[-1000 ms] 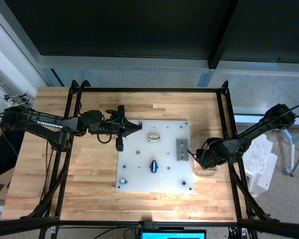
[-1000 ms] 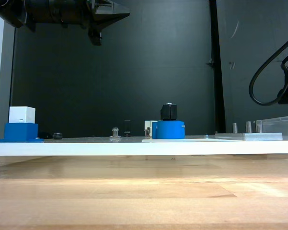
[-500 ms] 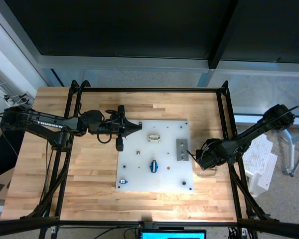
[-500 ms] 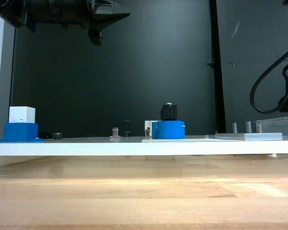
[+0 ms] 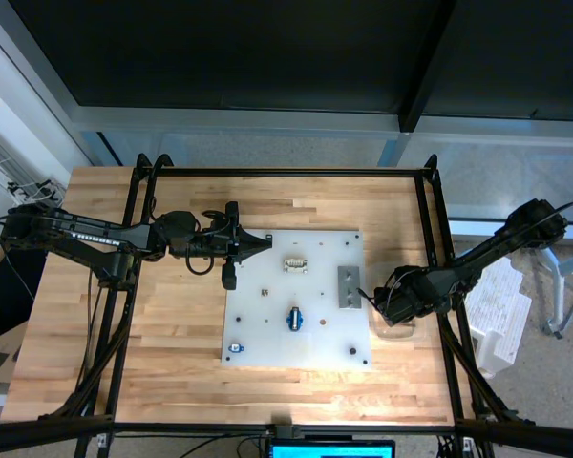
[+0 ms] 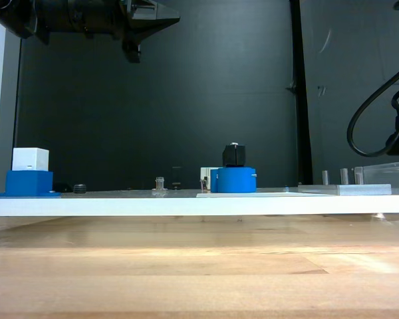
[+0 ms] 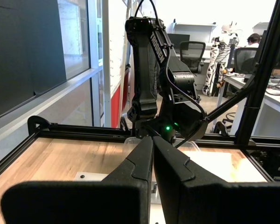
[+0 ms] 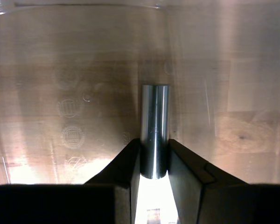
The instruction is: Pick the 16mm cylinder and install on the taskboard
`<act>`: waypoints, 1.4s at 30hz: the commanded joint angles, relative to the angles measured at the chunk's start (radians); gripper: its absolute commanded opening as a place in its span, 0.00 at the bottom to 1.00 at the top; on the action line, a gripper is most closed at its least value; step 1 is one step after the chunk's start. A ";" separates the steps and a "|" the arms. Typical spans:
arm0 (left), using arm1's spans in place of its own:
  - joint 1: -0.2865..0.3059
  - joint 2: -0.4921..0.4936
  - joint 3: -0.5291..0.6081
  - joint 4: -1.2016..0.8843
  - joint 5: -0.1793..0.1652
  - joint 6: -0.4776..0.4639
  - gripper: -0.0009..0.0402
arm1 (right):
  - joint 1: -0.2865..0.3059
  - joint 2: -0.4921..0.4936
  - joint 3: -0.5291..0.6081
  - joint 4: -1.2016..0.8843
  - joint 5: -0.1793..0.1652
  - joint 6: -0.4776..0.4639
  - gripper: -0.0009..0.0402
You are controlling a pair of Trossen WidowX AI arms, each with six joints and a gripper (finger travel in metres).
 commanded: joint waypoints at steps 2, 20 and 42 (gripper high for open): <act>0.000 0.000 0.000 0.000 0.000 0.000 0.02 | 0.000 0.000 0.017 -0.003 0.006 -0.061 0.01; 0.000 0.000 0.000 0.000 0.000 0.000 0.02 | -0.008 -0.084 0.302 -0.302 0.088 -0.520 0.02; 0.000 0.000 0.000 0.000 0.000 0.000 0.02 | -0.311 -0.045 0.702 -0.323 -0.024 -1.512 0.02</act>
